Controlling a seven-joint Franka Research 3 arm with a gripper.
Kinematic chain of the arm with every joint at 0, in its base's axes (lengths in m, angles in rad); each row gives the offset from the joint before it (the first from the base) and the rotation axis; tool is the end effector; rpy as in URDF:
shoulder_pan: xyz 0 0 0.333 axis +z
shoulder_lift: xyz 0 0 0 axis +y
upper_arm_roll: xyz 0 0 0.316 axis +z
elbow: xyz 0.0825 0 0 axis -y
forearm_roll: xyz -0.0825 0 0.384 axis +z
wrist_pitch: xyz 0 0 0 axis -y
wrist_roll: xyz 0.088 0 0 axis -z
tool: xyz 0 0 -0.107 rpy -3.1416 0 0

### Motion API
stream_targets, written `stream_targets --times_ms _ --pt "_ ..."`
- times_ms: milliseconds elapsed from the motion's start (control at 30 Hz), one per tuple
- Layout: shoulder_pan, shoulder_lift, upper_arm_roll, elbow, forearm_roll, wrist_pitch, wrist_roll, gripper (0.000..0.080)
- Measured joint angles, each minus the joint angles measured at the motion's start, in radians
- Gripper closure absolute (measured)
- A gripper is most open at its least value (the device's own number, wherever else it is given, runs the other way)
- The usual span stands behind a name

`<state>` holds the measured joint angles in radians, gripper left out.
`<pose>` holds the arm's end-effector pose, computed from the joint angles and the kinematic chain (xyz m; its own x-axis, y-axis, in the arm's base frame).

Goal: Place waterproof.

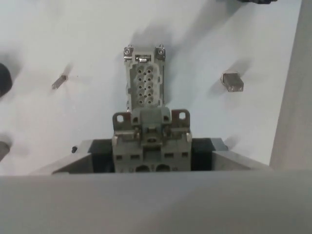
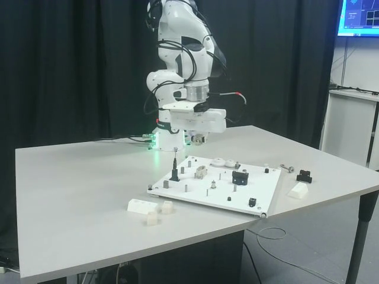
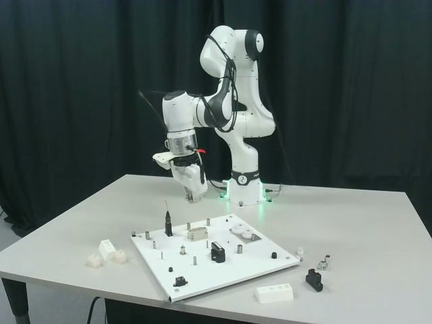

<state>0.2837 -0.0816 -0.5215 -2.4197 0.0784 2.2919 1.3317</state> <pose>0.4604 -0.1090 0.3315 -0.0512 -0.9929 -0.1078 -0.9982 0.0476 0.0360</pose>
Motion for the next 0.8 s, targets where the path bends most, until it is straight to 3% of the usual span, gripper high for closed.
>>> stream_targets --times_ms 800 --pt "0.000 -0.003 0.005 0.000 -0.012 0.000 0.011 0.0479"
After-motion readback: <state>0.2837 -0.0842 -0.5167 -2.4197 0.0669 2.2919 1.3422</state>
